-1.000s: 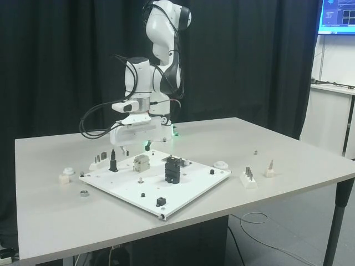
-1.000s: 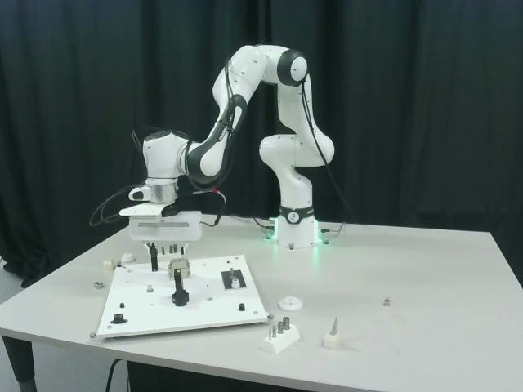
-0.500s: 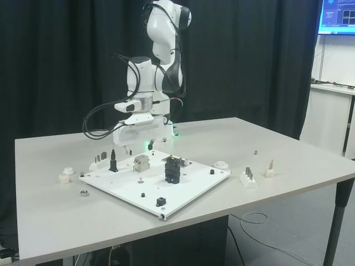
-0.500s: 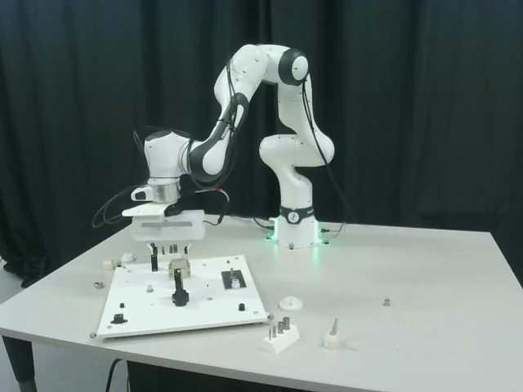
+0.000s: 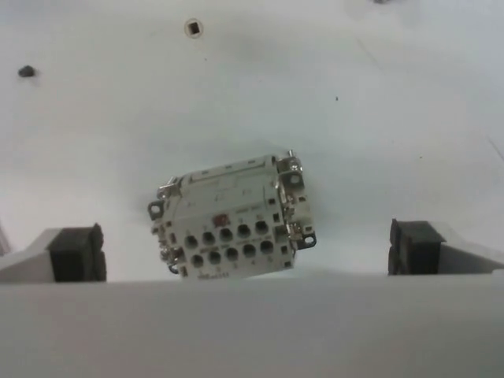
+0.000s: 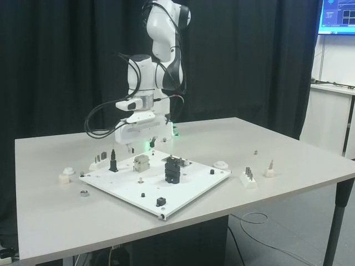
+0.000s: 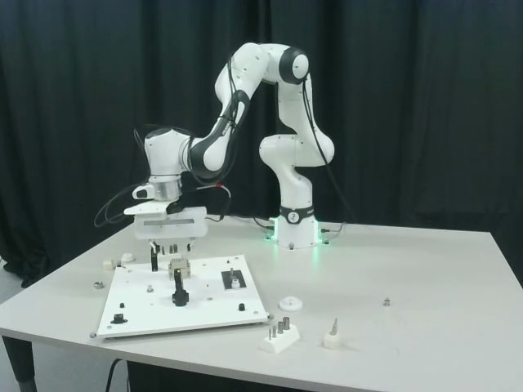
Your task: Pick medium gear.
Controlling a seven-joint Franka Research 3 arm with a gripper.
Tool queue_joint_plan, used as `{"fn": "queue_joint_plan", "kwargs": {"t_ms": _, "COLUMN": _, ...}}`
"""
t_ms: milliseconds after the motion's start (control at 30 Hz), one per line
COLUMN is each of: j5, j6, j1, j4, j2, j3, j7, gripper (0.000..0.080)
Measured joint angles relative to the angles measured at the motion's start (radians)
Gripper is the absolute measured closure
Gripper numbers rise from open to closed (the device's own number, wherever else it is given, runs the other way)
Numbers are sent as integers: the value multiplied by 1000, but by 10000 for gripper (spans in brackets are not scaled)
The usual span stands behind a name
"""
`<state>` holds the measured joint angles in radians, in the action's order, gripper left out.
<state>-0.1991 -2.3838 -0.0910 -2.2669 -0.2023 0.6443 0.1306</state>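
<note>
On the grey tabletop (image 6: 288, 147) lies a white board (image 6: 188, 185), and several things stand on it: a grey connector block (image 5: 230, 220) (image 6: 142, 162) (image 7: 179, 268) with two rows of round holes, a black post (image 6: 113, 160) (image 7: 154, 257) just beside it, a black clamp (image 6: 172, 169) (image 7: 178, 292) near the middle of the board, and a small black piece (image 6: 161, 200) (image 7: 119, 317) near the front edge. Off the board are a nut (image 6: 84, 193), a white holder with pins (image 6: 248, 177) (image 7: 279, 335) and a smaller holder with one pin (image 6: 269, 169) (image 7: 332, 337). The fingers (image 5: 75, 253) (image 6: 128, 148) (image 7: 167, 247) hang over the back part of the board, directly above the connector block and not touching it. They are spread wide and hold nothing; in the wrist view the block shows between the two black pads. Two white round parts rest on the tabletop, both outside the board: a flat disc (image 6: 221, 164) (image 7: 290, 303) beside the board's edge toward the pin holders, and a round piece on a small base (image 6: 67, 172) at the opposite side, near the nut. I cannot tell which of them is the medium gear. Both are well apart from the fingers, and the post and the connector block stand between the fingers and the round piece on the base.
</note>
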Motion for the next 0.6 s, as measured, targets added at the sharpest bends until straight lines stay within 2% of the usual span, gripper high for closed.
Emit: {"fn": "queue_joint_plan", "kwargs": {"t_ms": 600, "j5": 43, "j6": 34, "j1": -7, "j4": 3, "j2": 54, "j3": 0, "j7": -22, "gripper": 3}}
